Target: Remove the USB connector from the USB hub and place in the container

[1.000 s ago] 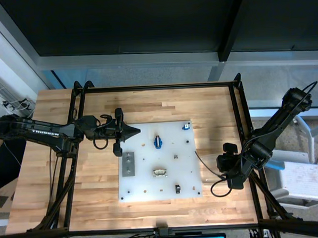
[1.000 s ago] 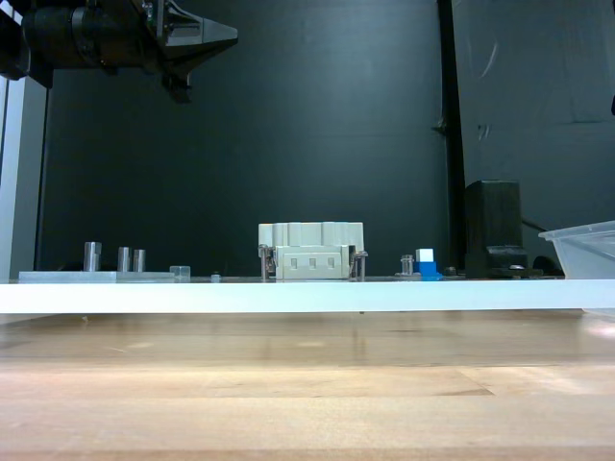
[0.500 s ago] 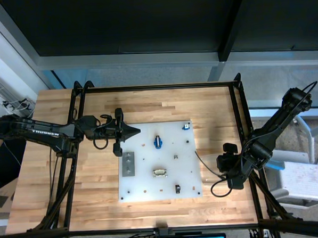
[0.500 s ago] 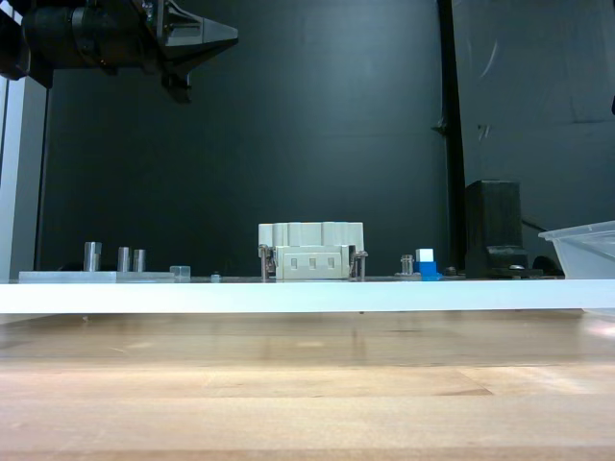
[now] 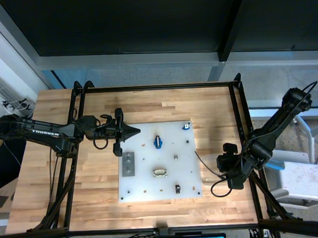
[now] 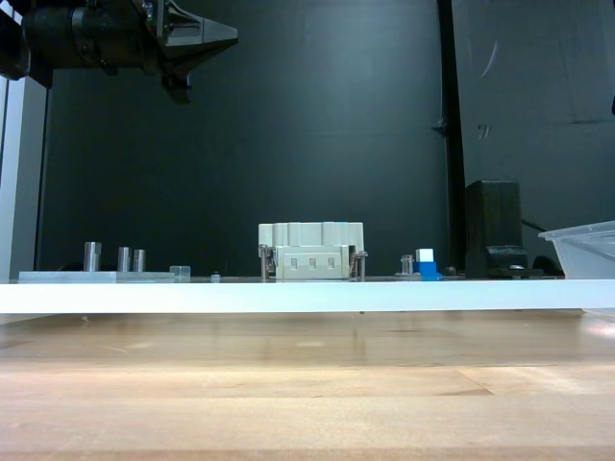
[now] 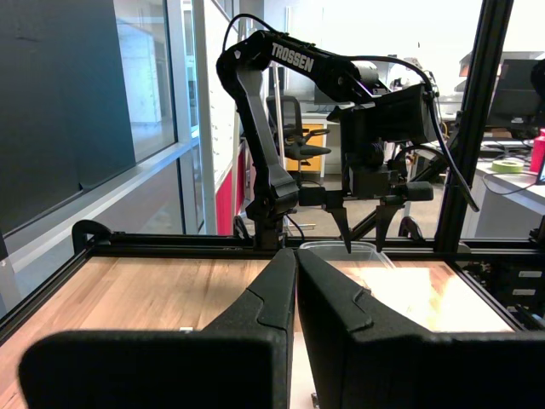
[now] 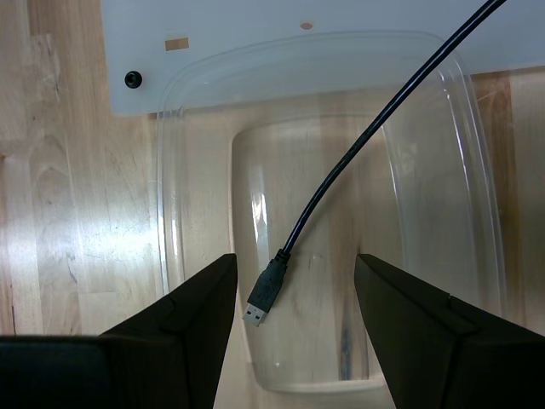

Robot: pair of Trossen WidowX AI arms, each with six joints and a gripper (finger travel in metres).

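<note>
Since the USB connector (image 8: 266,294) lies loose in the container (image 8: 196,196), beneath the right end effector (image 8: 294,264) with fingers spread and empty, a straight upward retreat seems best, avoiding the cable. The left end effector (image 5: 129,132) hangs closed above the white board's (image 5: 146,175) left edge.

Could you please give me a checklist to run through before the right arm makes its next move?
1. USB connector plug lying inside the container: ok.
2. Right gripper open, holding nothing, above the container: ok.
3. Whole cable inside the container: not ok; it crosses the rim toward the white board.
4. USB hub with nothing plugged in: ok.
5. Left gripper shut, raised over the board's far left corner, away from the container: ok.
</note>
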